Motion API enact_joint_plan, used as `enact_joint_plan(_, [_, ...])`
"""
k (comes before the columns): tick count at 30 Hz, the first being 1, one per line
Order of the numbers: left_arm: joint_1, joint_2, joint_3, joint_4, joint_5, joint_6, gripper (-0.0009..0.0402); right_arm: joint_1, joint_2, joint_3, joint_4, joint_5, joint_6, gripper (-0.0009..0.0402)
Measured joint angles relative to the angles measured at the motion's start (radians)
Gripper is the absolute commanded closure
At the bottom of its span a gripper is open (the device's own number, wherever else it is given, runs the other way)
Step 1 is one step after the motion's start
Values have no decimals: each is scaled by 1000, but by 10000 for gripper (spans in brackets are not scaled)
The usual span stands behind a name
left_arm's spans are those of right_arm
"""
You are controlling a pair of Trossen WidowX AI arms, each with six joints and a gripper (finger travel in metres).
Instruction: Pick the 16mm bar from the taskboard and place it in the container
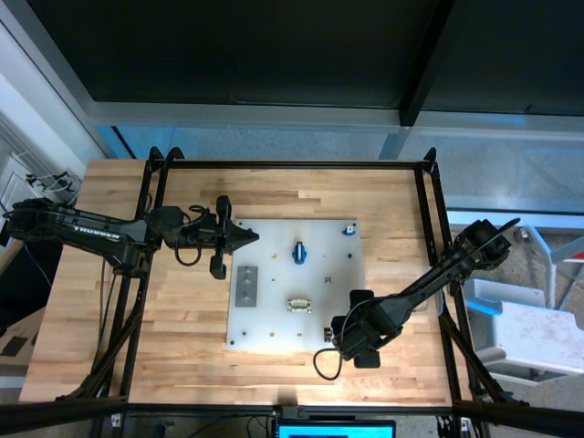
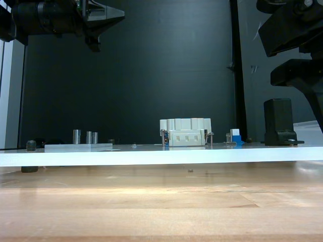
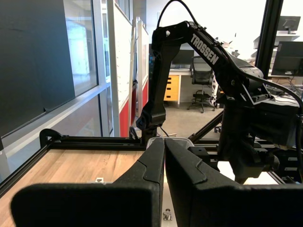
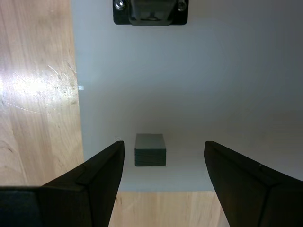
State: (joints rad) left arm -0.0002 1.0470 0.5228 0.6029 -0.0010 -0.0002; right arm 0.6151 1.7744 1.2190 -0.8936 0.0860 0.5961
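The white taskboard (image 1: 274, 319) lies mid-table. A small dark square-topped block, which I take for the 16mm bar (image 4: 150, 150), stands upright near the board's near right corner (image 1: 326, 331) and shows black in the low view (image 2: 278, 121). My right gripper (image 4: 164, 145) hangs open straight above it (image 1: 332, 338), one finger on each side, not touching. My left gripper (image 3: 164, 142) is shut on nothing, held high over the board's far left corner (image 1: 248, 236). The clear container (image 1: 427, 308) is faint on the wood right of the board, partly under the right arm.
On the board sit a grey metal block (image 1: 246, 285) with short pegs (image 2: 76, 136), a silver connector (image 1: 298, 305), a blue piece (image 1: 298, 253) and a small blue part (image 1: 348, 230). A black frame (image 1: 292, 165) rims the table.
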Motion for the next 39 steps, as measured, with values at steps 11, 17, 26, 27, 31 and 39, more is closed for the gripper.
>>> enact_joint_plan(11, [0, 0, 0, 0, 0, 0, 393, 0, 0, 0, 7, 0, -3, 250])
enact_joint_plan(17, [0, 0, 0, 0, 0, 0, 393, 0, 0, 0, 12, -4, -2, 292])
enact_joint_plan(26, [0, 0, 0, 0, 0, 0, 393, 0, 0, 0, 12, -10, -2, 340])
enact_joint_plan(27, [0, 0, 0, 0, 0, 0, 393, 0, 0, 0, 11, -10, -2, 344])
enact_joint_plan(31, [0, 0, 0, 0, 0, 0, 393, 0, 0, 0, 11, -8, -2, 360])
enact_joint_plan(39, [0, 0, 0, 0, 0, 0, 393, 0, -1, 0, 13, -7, -2, 377])
